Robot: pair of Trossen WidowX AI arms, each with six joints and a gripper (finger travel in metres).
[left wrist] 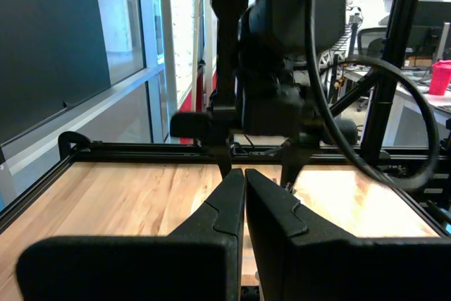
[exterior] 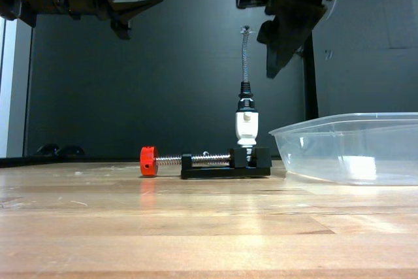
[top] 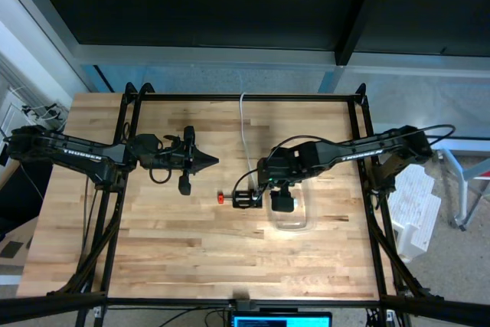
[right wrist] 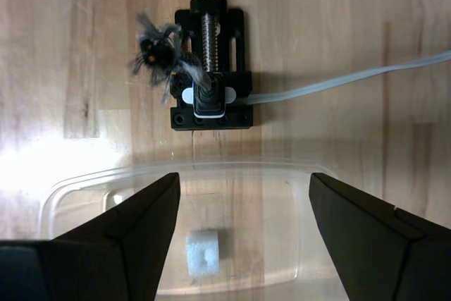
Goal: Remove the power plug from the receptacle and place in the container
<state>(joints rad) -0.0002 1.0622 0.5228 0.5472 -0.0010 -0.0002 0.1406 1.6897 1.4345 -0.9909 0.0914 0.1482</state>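
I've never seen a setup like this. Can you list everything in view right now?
Table: one, light wood, under everything.
Vise: one, black with an orange-red knob, mid-table, left of the tray.
Receptacle: one, white, upright in the vise.
Plug: one, black, seated on top of the receptacle, with a frayed stub above it.
Cord: one, white, running from the vise toward the far edge.
Tray: one, clear, right of the vise.
Cube: one, white, inside the tray.
Left gripper: black, shut and holding nothing, held high to the left of the vise.
Right gripper: black, open and holding nothing, above the tray's end nearest the vise.
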